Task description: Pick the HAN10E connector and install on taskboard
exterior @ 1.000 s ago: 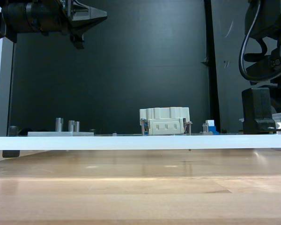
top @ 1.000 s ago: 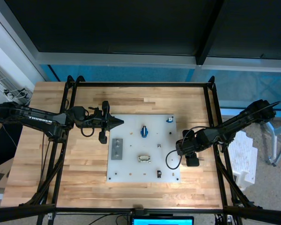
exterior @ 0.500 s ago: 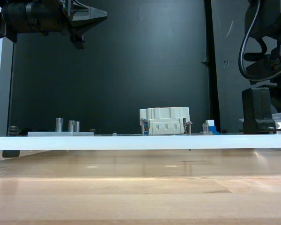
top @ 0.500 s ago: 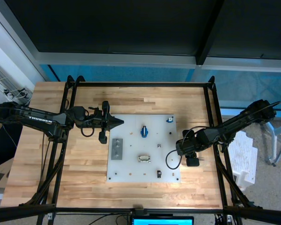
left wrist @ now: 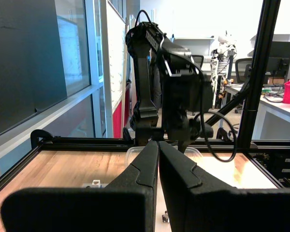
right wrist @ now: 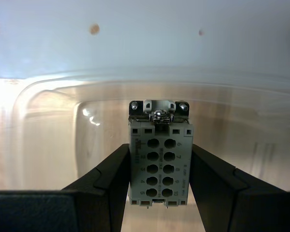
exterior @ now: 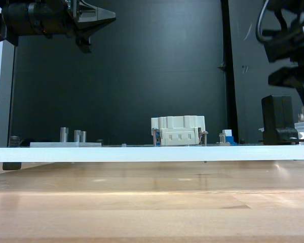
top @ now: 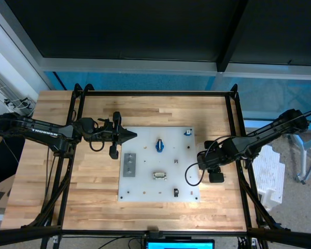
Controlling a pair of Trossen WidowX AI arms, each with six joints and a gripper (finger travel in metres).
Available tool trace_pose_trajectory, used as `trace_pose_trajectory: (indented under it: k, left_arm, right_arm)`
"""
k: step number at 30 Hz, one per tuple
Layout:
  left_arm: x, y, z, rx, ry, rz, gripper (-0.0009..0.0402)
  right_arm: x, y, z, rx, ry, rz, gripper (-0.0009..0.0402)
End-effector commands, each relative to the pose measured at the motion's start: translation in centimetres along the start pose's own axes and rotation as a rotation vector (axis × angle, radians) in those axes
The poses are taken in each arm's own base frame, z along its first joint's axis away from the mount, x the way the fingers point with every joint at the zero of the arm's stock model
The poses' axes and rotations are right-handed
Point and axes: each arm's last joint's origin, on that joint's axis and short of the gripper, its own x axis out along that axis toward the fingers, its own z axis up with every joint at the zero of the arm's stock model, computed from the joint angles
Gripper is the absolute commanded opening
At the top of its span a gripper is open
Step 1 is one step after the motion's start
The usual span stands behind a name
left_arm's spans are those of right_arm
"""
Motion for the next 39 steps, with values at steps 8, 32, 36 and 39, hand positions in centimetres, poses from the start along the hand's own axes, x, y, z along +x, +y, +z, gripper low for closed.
trace_pose_trajectory:
  k: [8, 32, 36, 39]
  left_arm:
    - [0.0, 0.0, 0.0, 0.000, -0.001, 0.000, 0.0001]
    - [0.0, 0.0, 0.0, 0.000, 0.000, 0.000, 0.0001]
    - [0.0, 0.0, 0.0, 0.000, -0.001, 0.000, 0.0001]
    - [0.0, 0.0, 0.0, 0.000, -0.001, 0.000, 0.0001]
  right_arm:
    - [-3.1, 0.1, 0.9, 0.062, -0.005, 0.000, 0.0018]
    - [-3.2, 1.5, 8.2, 0.120, 0.007, -0.010, 0.0018]
    - [-2.7, 1.8, 10.8, 0.131, 0.007, -0.014, 0.0018]
    - [-2.2, 2.0, 12.5, 0.135, 0.007, -0.016, 0.0018]
